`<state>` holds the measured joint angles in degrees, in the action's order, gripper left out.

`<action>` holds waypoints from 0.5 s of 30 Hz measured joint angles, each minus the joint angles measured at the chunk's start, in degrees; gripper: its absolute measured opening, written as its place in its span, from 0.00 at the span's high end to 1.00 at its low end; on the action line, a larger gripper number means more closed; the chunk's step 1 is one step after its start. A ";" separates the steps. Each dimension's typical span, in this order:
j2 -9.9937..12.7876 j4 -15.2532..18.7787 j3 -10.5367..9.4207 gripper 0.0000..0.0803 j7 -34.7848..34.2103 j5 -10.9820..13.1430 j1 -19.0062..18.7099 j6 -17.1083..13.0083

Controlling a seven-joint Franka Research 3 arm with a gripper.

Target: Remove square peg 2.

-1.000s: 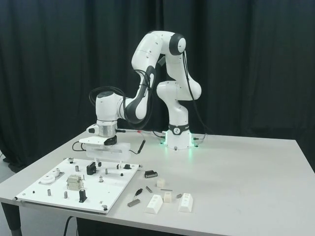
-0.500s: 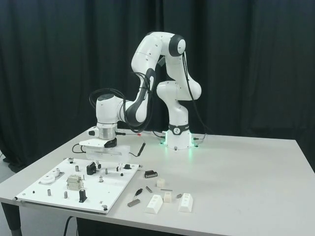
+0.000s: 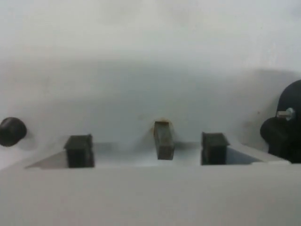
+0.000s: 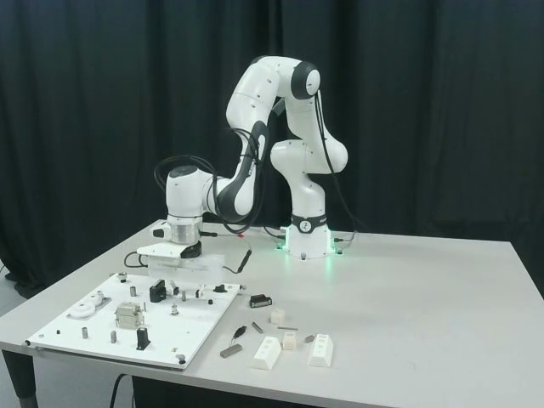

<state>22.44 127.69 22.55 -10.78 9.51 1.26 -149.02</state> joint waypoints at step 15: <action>0.88 -0.03 0.71 0.91 0.02 0.42 0.13 -0.51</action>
<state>23.33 127.66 23.26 -10.77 9.93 1.39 -149.53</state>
